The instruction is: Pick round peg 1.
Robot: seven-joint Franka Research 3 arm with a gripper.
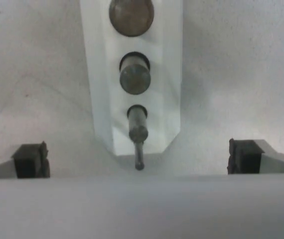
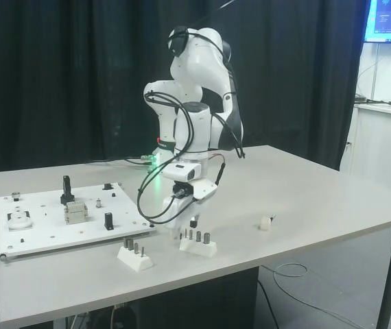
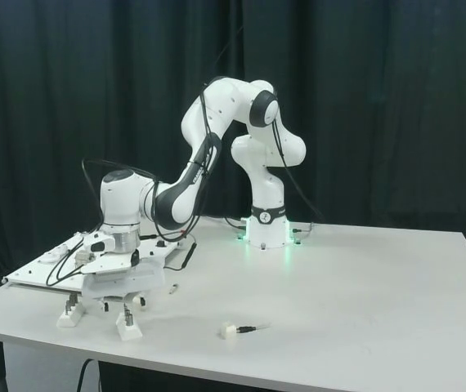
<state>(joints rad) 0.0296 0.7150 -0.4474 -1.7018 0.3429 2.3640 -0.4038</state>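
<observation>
The gripper (image 1: 138, 162) hung wide open above a white block (image 1: 137, 112) on the grey table (image 2: 305, 192) — its thinnest peg (image 1: 139, 155), still seated at the block's end, stood midway between the black fingertips (image 1: 31, 160), untouched

Second room view: arm base (image 3: 268, 231) at centre of the table (image 3: 364, 286), arm reaching to lower left. Assembly board (image 3: 45, 265) at far left edge. Two peg holders at lower left, near the front edge: one (image 3: 70, 313) left, one (image 3: 128, 323) right, gripper (image 3: 118, 286) above them. Small block with pin (image 3: 231, 330) lower centre, well apart. Wrist view: pegs (image 1: 134, 78) stand in a row in a holder (image 1: 169, 74), upper centre.
</observation>
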